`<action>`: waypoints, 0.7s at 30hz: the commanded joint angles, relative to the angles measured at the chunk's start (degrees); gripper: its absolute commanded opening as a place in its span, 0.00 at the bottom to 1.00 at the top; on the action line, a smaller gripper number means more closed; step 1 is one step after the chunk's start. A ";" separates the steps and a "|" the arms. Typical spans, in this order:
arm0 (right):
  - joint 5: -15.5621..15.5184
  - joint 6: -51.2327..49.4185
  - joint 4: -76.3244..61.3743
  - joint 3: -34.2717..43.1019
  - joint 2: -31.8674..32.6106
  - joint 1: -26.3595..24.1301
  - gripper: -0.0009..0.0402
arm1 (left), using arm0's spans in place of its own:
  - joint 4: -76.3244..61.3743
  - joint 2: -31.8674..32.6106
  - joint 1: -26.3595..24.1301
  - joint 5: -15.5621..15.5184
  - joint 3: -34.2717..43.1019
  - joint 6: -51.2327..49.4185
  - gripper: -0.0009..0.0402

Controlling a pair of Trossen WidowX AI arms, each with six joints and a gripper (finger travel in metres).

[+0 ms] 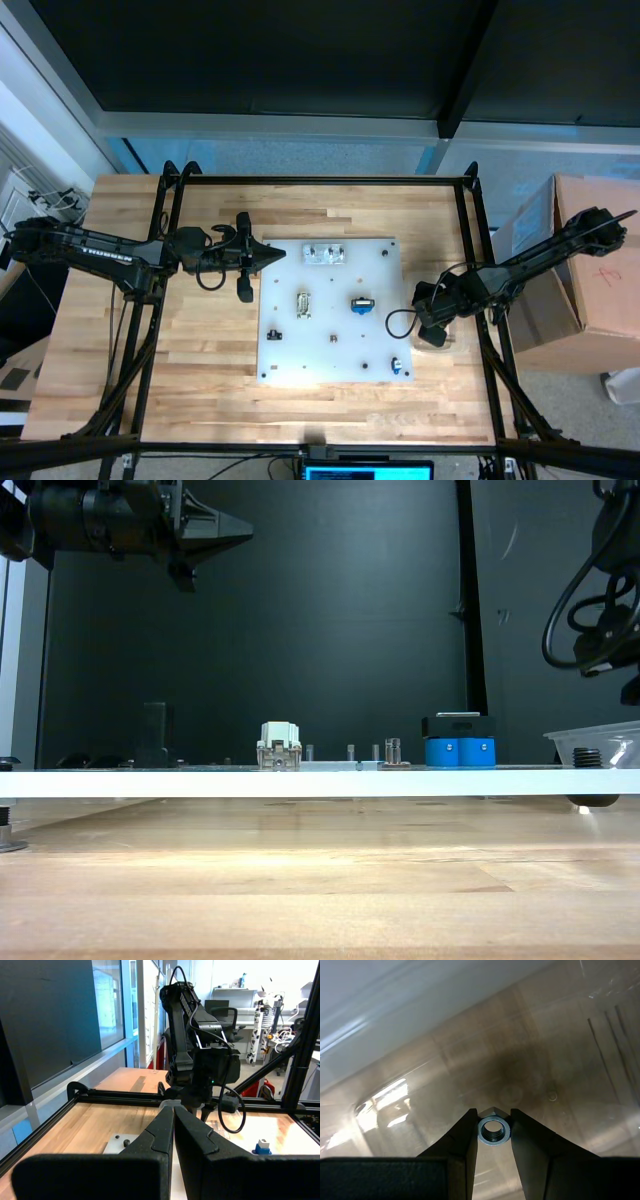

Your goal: Unfasten the M12 nut and place it in the container

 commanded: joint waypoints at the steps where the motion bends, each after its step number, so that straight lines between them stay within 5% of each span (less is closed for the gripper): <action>1: 0.09 0.20 0.90 -0.35 0.24 0.00 0.11 | 0.00 0.00 0.02 0.02 0.02 0.02 0.02; 13: -0.20 -1.03 0.70 0.28 -0.09 0.00 0.53 | 0.00 0.00 0.00 0.02 0.02 0.02 0.02; 21: -0.11 -6.62 -6.14 6.75 -2.89 -0.70 0.65 | 0.00 0.00 0.00 0.02 0.02 0.02 0.02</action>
